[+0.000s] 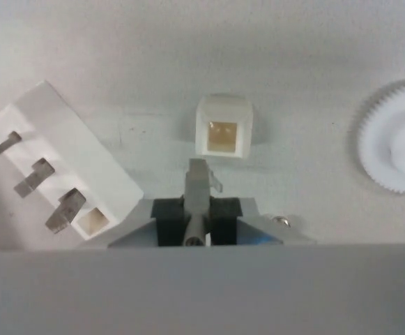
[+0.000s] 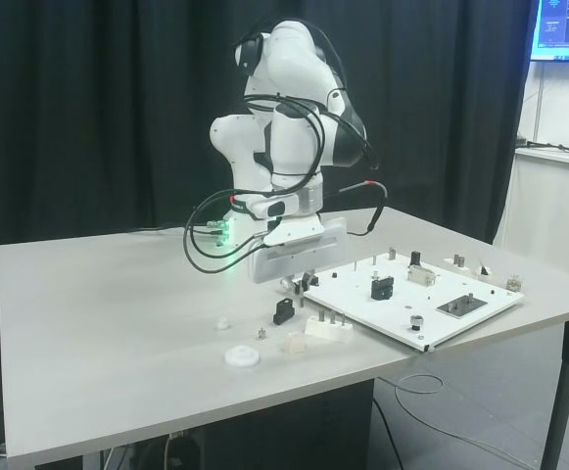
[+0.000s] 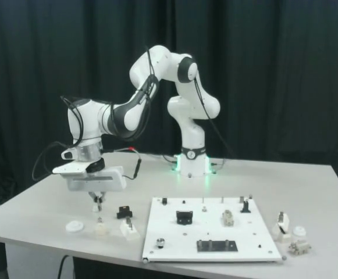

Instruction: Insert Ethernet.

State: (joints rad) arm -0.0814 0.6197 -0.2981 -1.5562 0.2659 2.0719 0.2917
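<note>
In the wrist view, the gripper [image 1: 196, 222] is clamped on the Ethernet plug [image 1: 201, 187], a small grey connector held upright between the black finger pads [image 1: 166, 218], with its thin latch tab [image 1: 215, 183] angled off one side. Directly beneath the plug tip, on the grey table [image 1: 314, 84], stands a small white socket block [image 1: 223, 125] with a square opening on its upper face; plug and block are apart. A longer white block [image 1: 63, 164] carrying three grey metal tabs lies to one side, and a white toothed gear [image 1: 397, 139] lies at the other edge. In the first room view, the white arm [image 2: 284, 117] reaches down over the table, the gripper [image 2: 302, 282] hanging above the loose parts: the gear [image 2: 241, 357], the socket block [image 2: 293, 341] and the long block [image 2: 329, 329], all just beside the white board [image 2: 411, 304]. The plug itself is too small to make out here. In the second room view, the arm [image 3: 128, 110] extends toward the table's left part, the gripper [image 3: 97, 201] above the gear [image 3: 74, 226], the socket block [image 3: 101, 228] and the long block [image 3: 129, 231], left of the board [image 3: 209, 238].
</note>
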